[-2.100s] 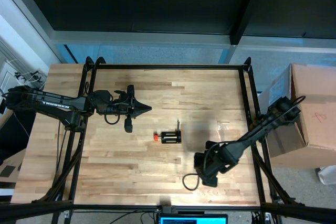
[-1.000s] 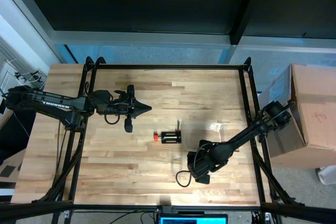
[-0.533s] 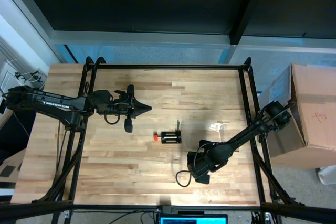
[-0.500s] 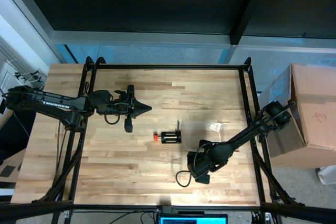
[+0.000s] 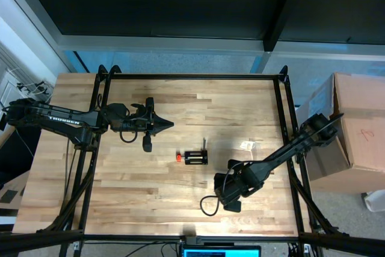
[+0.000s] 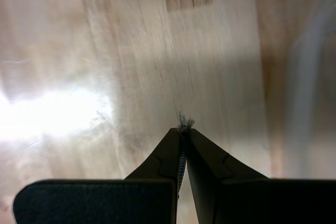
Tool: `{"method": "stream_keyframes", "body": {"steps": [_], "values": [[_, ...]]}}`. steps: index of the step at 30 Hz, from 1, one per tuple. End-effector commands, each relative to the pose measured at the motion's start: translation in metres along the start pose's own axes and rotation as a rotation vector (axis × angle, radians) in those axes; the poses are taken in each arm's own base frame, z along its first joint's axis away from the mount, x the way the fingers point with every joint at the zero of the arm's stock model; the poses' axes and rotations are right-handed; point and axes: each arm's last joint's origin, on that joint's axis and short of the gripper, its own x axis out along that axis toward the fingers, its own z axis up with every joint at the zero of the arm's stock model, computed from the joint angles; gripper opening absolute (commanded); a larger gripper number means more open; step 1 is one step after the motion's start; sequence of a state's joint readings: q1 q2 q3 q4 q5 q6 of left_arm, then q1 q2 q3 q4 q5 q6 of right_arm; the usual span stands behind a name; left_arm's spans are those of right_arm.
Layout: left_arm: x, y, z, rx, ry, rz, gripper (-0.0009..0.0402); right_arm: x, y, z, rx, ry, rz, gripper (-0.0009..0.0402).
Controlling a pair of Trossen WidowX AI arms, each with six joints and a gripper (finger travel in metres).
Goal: Remove the USB-C connector from the USB-C receptacle and place in the container
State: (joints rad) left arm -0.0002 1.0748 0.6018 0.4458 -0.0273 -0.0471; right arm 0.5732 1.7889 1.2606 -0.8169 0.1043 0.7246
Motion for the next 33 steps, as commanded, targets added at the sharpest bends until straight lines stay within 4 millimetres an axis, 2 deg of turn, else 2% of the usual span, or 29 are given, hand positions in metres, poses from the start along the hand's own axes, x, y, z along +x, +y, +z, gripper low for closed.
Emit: {"method": "stream_keyframes", "body": {"steps": [1,5,9,18,29,33], "values": [[0.000,0.000,0.000,0.000,0.000,0.000,0.0000,-0.017,-0.003,0.004,-0.018,-0.014,0.009,0.0000],[0.000,0.000,0.000,0.000,0.000,0.000,0.0000,-0.033,-0.014,0.008,-0.048,-0.029,0.010,0.0000],[0.000,0.000,0.000,0.000,0.000,0.000,0.0000,-0.043,-0.035,0.015,-0.075,-0.030,-0.017,0.0000],[0.000,0.000,0.000,0.000,0.000,0.000,0.0000,-0.043,-0.078,0.038,-0.195,-0.024,-0.050,0.0008],[0.000,0.000,0.000,0.000,0.000,0.000,0.0000,-0.041,-0.084,0.037,-0.224,0.002,-0.066,0.0147],[0.000,0.000,0.000,0.000,0.000,0.000,0.0000,-0.048,-0.085,0.038,-0.238,-0.045,-0.061,0.0172]]}}
